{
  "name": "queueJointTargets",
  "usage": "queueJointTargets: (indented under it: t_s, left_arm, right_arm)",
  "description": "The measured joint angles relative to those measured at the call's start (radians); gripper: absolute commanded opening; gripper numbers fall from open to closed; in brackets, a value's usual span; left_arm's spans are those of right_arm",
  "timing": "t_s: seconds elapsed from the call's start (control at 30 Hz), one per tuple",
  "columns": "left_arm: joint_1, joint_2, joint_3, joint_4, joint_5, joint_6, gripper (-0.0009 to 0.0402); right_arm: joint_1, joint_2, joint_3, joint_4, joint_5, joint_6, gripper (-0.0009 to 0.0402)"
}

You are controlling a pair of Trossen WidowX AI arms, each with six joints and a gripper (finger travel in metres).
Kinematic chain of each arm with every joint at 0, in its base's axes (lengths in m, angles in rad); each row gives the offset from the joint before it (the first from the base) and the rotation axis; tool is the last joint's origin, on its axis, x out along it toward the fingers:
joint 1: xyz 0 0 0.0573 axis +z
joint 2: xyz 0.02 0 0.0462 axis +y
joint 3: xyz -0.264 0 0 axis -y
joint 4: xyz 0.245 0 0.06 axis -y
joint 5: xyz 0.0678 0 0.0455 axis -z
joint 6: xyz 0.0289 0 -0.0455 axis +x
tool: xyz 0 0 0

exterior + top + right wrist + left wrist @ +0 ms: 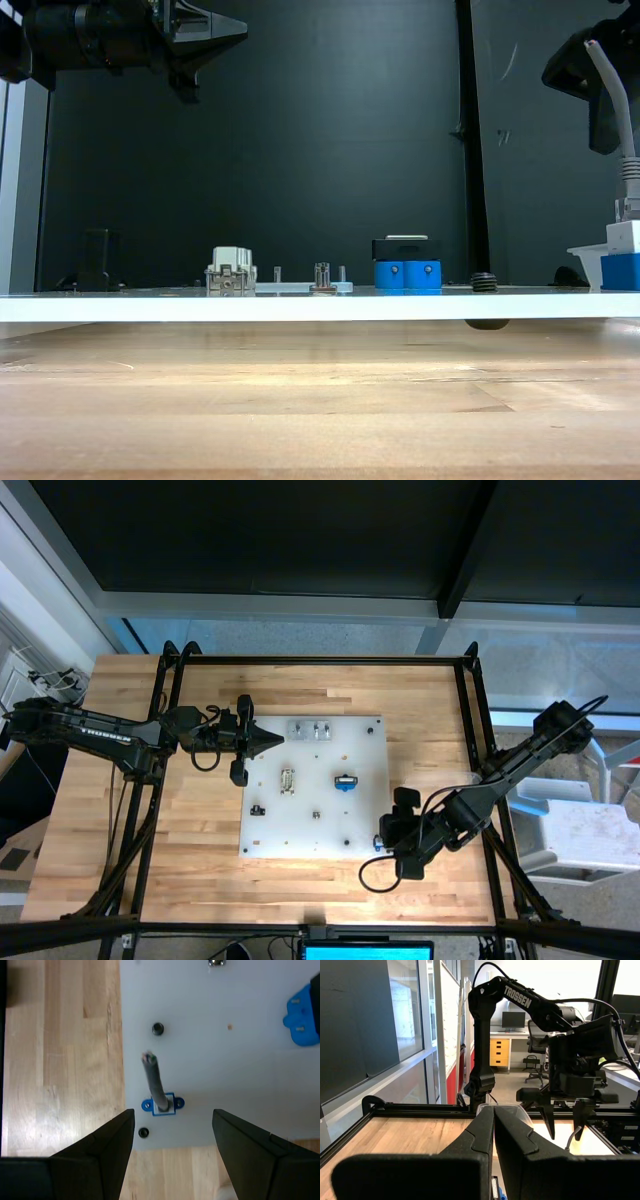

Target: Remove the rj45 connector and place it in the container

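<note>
Right jaws spread over the plug, left jaws pressed together.
My right gripper point(172, 1111), matte black fingers wide apart, hangs above the tiny rj45 connector point(161, 1101) with its stubby grey cable, seated in a blue flanged socket point(175, 1104) near the smooth white board's point(235, 1085) edge. My left gripper point(268, 740) hovers over the board's far-left corner.

Wood counter point(300, 890), dark panel point(330, 130) behind, glass wall point(405, 1015), yellow drawers point(500, 1052), office chair point(536, 1062), perhaps a bright window point(560, 977) beyond.

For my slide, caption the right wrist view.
Open right gripper hovers above the rj45 connector; left gripper hangs shut over the board's left edge.
</note>
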Motion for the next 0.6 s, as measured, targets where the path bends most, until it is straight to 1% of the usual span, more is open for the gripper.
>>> queueJointTargets:
  t_s: [0.23, 0.6]
  left_arm:
    - [0.000, 0.000, 0.000, 0.000, 0.000, 0.000, 0.0000]
    - [0.000, 0.000, 0.000, 0.000, 0.000, 0.000, 0.0000]
  right_arm:
    - [-0.016, 0.006, -0.050, 0.084, -0.002, -0.025, 0.0205]
    - [-0.018, 0.021, -0.098, 0.137, -0.003, -0.026, 0.0204]
